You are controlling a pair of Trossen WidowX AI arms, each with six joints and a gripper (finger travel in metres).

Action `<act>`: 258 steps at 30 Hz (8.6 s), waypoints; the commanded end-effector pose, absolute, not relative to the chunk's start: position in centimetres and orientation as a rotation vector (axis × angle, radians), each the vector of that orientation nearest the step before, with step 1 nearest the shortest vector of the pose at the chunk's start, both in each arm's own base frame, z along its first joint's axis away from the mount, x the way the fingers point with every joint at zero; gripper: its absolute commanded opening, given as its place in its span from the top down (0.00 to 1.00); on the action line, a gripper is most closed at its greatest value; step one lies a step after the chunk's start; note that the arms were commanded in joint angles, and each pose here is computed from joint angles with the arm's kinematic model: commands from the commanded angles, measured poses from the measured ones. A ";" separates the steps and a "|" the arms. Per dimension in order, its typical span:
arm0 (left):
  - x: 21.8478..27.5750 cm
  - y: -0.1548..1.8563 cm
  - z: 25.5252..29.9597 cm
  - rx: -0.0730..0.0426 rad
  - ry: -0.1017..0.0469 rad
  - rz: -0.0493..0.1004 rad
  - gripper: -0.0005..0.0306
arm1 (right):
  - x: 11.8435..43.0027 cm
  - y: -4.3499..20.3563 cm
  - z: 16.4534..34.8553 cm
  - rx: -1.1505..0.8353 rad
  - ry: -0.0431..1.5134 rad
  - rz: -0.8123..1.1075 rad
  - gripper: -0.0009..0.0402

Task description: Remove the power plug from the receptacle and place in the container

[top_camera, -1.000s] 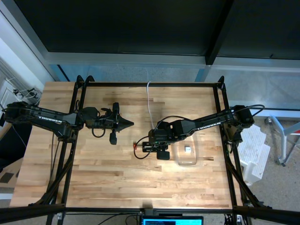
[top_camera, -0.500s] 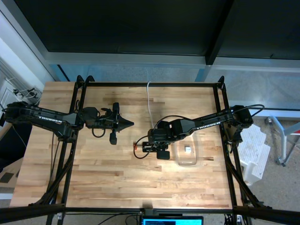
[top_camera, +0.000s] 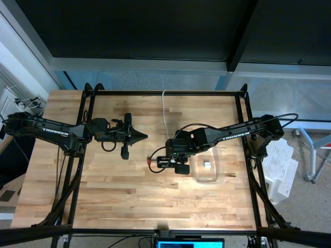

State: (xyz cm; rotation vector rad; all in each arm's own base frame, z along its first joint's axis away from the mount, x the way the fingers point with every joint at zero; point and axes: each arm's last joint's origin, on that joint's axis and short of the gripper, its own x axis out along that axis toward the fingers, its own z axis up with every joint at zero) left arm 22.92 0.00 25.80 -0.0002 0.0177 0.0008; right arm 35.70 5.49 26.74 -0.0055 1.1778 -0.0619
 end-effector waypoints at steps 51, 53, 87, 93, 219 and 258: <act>22.92 0.00 25.80 0.000 0.018 0.001 0.98 | 22.7 6.1 20.3 0.282 1.203 -0.183 0.79; 22.92 0.01 25.80 0.000 0.018 0.001 0.98 | 22.7 6.1 20.3 0.282 1.202 -0.183 0.76; 22.92 0.00 25.80 0.000 0.018 0.000 0.98 | 21.7 5.8 24.6 0.285 1.183 -0.177 0.50; 22.92 0.01 25.80 0.000 0.018 0.001 0.98 | 21.7 5.7 25.7 0.263 1.197 -0.170 0.53; 22.92 0.00 25.80 0.000 0.018 0.000 0.98 | 23.3 -0.5 25.8 0.045 0.006 0.003 0.98; 22.92 0.01 25.80 0.000 0.018 0.001 0.98 | 23.2 -0.5 25.5 0.046 0.038 0.002 0.98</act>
